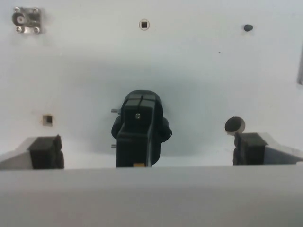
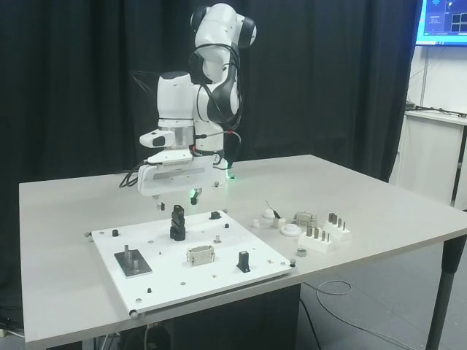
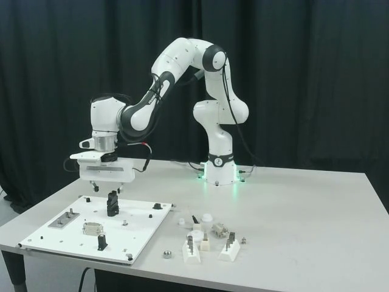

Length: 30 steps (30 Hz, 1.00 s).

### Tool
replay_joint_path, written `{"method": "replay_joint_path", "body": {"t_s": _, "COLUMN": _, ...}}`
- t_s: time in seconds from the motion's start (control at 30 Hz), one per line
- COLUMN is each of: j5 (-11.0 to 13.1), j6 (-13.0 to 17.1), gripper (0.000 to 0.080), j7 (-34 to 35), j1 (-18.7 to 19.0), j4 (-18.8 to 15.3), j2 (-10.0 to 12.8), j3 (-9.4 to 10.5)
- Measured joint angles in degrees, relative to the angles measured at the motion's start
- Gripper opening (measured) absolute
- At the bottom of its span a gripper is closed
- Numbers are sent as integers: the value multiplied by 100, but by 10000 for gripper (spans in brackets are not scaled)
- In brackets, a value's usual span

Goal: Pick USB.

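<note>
Room views only: white arm [image 3: 182, 67] over white board [image 2: 219, 273] on grey table [image 3: 304, 213]. Gripper [image 1: 147, 149] hovering above board, fingers [image 1: 47, 152] spread wide, gripping nothing. Wrist view: black USB [image 1: 139, 127] upright midway between fingers, clear of both; coax socket [image 1: 27, 20] off at 10 o'clock.

Lab: black curtains [image 3: 316, 79], bolted arm [image 3: 182, 67]

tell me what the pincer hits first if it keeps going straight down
Most likely the black USB plug standing on the white board. It sits between the open pincer fingers, just below them.
</note>
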Motion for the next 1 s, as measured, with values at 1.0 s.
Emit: {"method": "replay_joint_path", "body": {"t_s": 1.0, "j5": -426, "j6": -628, "gripper": 800, "j7": 652, "j1": 190, "j4": 16, "j2": -427, "j3": -27}}
